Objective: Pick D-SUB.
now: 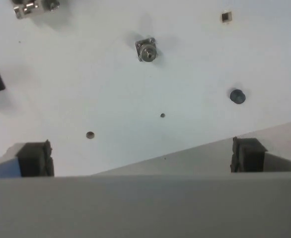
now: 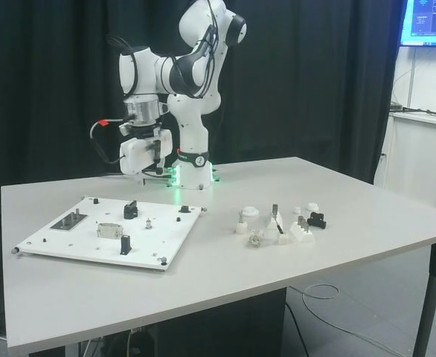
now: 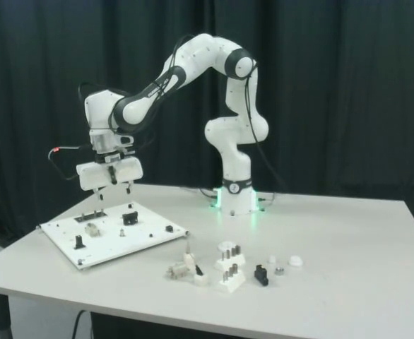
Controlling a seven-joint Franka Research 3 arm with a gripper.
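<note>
The plug (image 2: 110, 230) to pick up is a small metal part that sits on the white board (image 2: 175, 239). It is near the middle of the board, just beside a little black block (image 2: 126, 244) (the block stands closer to the board's front edge). In the wrist view the plug (image 1: 35, 6) shows only at the far edge.

It looks hard and stiff, and probably light. Its metal shell may be slippery, so a grab across its two long flat sides seems best. It does not look easy to break.

The gripper (image 3: 111, 189) hangs above the back edge of the board, well apart from the plug. Its two fingers (image 1: 35, 158) point straight down and stand wide apart, holding nothing. The white arm (image 3: 193, 60) reaches out from its base, bends high like an arch, then drops down toward the board.
</note>
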